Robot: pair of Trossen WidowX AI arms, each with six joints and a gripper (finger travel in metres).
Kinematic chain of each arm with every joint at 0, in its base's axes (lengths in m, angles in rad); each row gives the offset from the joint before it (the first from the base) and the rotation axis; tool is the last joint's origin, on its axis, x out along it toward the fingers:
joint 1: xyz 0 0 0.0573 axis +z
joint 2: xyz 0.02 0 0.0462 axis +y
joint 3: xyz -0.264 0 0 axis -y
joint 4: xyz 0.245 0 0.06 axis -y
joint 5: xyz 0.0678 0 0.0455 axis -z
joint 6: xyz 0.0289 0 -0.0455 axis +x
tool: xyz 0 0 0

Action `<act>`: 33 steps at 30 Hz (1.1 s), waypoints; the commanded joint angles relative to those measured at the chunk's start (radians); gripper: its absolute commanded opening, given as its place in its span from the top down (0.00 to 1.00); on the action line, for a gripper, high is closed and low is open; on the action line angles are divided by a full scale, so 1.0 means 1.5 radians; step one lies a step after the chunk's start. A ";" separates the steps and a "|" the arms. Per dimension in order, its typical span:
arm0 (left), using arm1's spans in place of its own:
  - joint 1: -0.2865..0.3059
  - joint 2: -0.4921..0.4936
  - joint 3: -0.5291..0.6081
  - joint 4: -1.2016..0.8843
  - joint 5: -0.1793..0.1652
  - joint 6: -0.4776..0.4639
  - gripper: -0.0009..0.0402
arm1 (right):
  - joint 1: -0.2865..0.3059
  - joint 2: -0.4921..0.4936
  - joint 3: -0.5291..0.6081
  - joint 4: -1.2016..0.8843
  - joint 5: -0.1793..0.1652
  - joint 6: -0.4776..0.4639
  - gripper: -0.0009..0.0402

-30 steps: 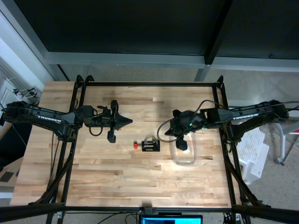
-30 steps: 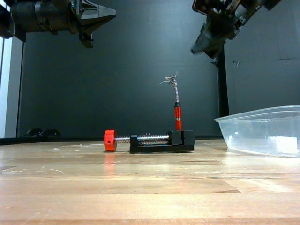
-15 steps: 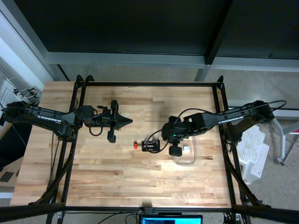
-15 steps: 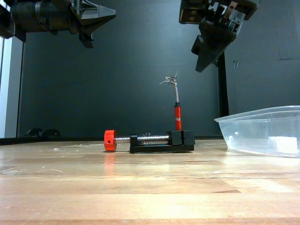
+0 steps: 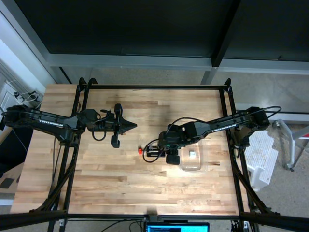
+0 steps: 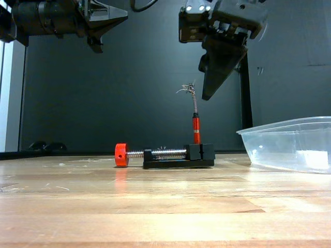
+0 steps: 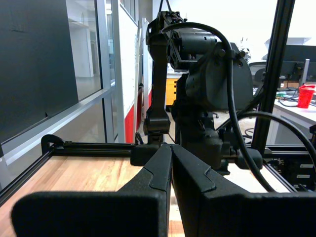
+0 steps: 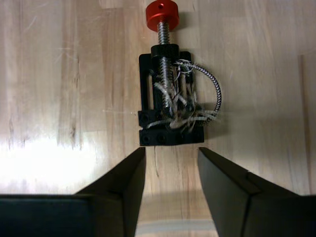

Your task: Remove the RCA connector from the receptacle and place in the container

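Observation:
The RCA connector (image 6: pixel 196 130) stands upright in the receptacle (image 6: pixel 178 156), reddish, with a silvery braided wire rising to a frayed tip. The receptacle is a black block (image 5: pixel 153 151) with a red-orange knob (image 8: pixel 162 10) at one end. From above, the frayed wire (image 8: pixel 207 79) covers the plug. My right gripper (image 6: pixel 209 92) hangs open, pointing down, just right of the wire's tip and above the block (image 8: pixel 170 133). Its fingers (image 8: pixel 224 182) hold nothing. The clear container (image 6: pixel 289 144) lies to the right. My left gripper (image 5: pixel 131 125) is shut, high over the table's left part.
A small whitish square piece (image 5: pixel 192 154) lies in the container (image 5: pixel 195 165). The black frame rails (image 5: pixel 154 87) run around the wooden table. The left arm (image 6: pixel 57 18) hangs well above the surface.
My right gripper has moved left from above the container to above the receptacle and has come lower, beside the wire's tip. The left arm has not moved.

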 commanded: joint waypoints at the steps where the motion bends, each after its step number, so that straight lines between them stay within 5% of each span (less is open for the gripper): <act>1: 0.000 0.000 0.000 0.000 0.000 0.000 0.98 | 0.001 0.019 0.005 0.003 0.014 0.004 0.55; 21: 0.000 0.000 0.000 0.001 0.000 0.000 0.98 | 0.002 0.073 -0.009 0.074 0.014 -0.011 0.53; 33: 0.000 0.000 0.000 0.000 0.000 0.000 0.98 | 0.002 0.072 -0.012 0.075 0.014 -0.015 0.67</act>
